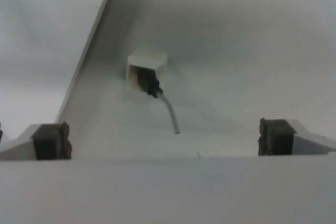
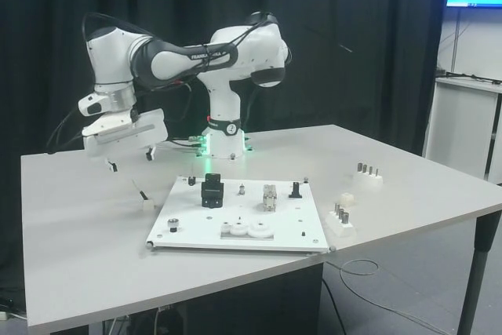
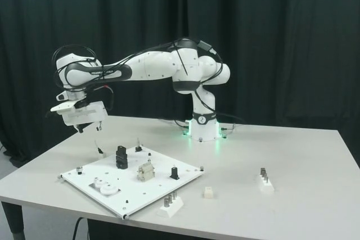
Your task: Pick USB.
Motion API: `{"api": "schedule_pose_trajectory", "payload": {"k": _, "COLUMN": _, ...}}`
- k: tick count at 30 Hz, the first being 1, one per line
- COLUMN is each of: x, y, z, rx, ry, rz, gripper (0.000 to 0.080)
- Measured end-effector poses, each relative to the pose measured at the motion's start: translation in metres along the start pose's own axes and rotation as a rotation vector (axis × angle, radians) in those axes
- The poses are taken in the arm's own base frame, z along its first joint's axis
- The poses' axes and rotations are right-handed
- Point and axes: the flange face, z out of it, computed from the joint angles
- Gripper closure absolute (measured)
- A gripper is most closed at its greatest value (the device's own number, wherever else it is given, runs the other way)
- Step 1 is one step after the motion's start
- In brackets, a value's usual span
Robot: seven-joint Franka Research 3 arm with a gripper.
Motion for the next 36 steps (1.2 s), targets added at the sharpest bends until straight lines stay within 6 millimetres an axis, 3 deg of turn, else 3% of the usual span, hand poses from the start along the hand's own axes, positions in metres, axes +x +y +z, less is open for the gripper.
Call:
{"api": "schedule_pose_trajectory", "payload": {"k": 13, "x": -0.007, "y": 0.009, "z": 0.022, "rx": 0.050, "ry": -0.010, "rz": 0.033, "gripper": 0.0003}}
{"api": "schedule_pose_trajectory", "payload": {"k": 36, "x": -0.001, "y": 0.019, "z": 0.061, "rx": 0.112, "ry": 0.002, "rz": 0.088, "gripper": 0.0003}}
